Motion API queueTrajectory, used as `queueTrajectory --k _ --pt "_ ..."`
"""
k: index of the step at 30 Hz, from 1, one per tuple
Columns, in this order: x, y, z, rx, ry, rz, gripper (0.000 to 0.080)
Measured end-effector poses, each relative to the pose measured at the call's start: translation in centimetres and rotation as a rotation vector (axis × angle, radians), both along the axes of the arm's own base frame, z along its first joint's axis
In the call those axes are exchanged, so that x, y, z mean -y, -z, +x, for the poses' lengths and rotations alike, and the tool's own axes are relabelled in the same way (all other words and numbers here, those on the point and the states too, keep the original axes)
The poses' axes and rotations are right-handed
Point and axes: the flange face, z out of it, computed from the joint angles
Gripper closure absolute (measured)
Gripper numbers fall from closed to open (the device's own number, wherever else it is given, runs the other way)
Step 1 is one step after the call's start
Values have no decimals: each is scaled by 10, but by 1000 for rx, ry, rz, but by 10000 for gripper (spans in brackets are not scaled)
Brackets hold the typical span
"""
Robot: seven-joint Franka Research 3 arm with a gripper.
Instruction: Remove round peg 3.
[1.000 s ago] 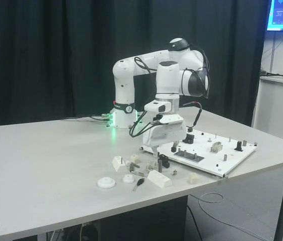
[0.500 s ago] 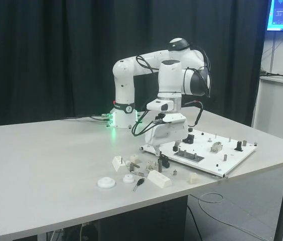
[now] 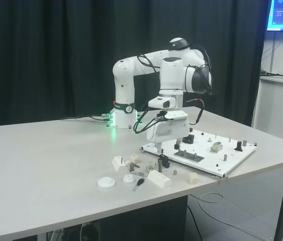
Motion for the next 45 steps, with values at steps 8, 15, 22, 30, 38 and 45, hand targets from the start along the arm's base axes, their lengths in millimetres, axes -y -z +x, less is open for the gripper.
queueTrajectory --k 8,15,22,30,38,45 --pt "-1 -2 1 -3 -5 -6 3" --pt "-2 -3 2 -4 -6 -6 3" --pt "-7 -2 4 -12 -6 7 3" --pt "-29 -2 13 -40 -13 50 3" --pt "-65 -2 25 -68 -12 89 3" --pt "-99 -2 32 -82 -11 100 3"
